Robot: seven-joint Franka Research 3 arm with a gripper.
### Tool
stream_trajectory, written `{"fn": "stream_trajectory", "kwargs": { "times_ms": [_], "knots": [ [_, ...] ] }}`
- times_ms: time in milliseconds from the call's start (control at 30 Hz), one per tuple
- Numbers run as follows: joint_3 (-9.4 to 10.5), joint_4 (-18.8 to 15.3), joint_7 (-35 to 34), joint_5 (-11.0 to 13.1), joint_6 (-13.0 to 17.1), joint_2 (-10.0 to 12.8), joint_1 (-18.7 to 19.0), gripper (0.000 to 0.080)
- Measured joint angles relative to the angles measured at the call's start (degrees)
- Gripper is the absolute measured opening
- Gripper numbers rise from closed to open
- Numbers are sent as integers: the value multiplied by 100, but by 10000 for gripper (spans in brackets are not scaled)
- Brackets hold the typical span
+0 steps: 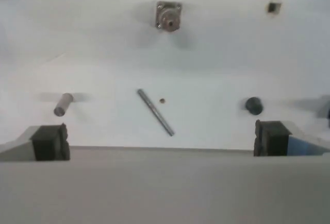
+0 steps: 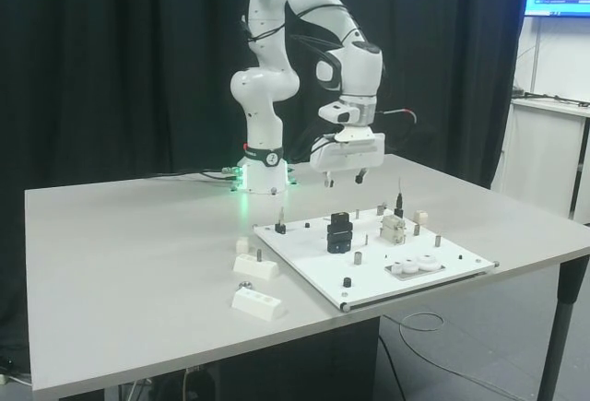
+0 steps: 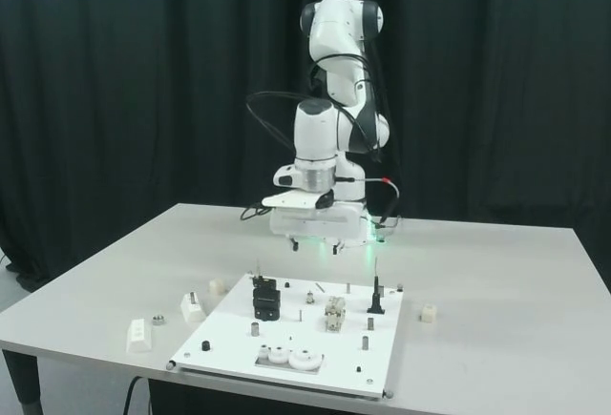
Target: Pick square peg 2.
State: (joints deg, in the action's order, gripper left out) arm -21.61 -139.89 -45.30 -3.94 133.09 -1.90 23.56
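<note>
My gripper [image 2: 344,179] [image 3: 314,246] hangs open and empty above the far edge of the white board [image 2: 304,244] [image 3: 229,343]. In the wrist view its black fingertips [image 1: 49,141] stand wide apart over that edge. Below on the board are a metal part with a square flange [image 1: 168,16], a small dark square piece [image 1: 274,7], a grey round peg [image 1: 63,104], a thin rod [image 1: 155,112] and a black round knob [image 1: 253,105]. Several short pegs [image 2: 356,212] [image 3: 370,322] stand upright on the board. I cannot tell which one is square peg 2.
A black block [image 2: 339,234] [image 3: 264,300], a grey connector block [image 2: 394,229] [image 3: 334,315] and white gears [image 2: 415,267] [image 3: 291,358] sit on the board. Two white holders [image 2: 257,303] [image 3: 139,334] lie on the grey table beside it. A small white cube [image 2: 420,217] [image 3: 429,313] rests on the other side.
</note>
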Motion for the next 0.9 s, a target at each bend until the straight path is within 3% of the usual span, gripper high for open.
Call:
{"fn": "stream_trajectory", "kwargs": {
  "times_ms": [900],
  "knots": [
    [-334, 350, 2615, 11, 1, -85, -779, 800]
  ]
}}
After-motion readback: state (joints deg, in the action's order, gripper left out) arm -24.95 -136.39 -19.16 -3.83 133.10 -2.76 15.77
